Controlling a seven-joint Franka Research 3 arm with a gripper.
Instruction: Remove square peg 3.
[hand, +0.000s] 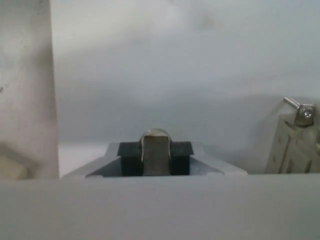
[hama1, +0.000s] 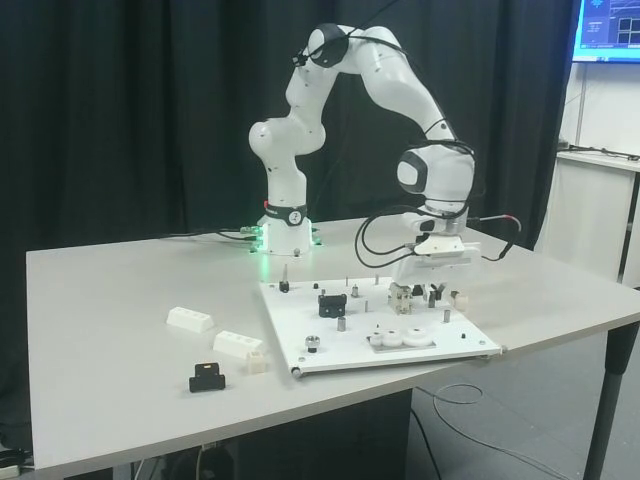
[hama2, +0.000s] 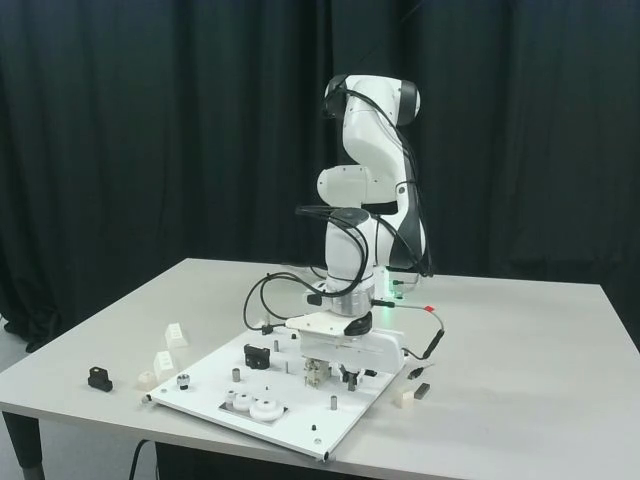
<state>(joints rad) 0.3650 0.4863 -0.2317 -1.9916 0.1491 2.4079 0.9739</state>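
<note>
You can see the gripper low over the white board, its fingers closed narrow on square peg 3, which stands at the board's three o'clock edge.

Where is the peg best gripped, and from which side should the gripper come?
Probably by its top end. In the wrist view the peg stands upright, with only that end clear of the black holder flanking it. Grip across its flat sides. Come straight down from above, where the gripper hangs low over the board, then lift vertically.
</note>
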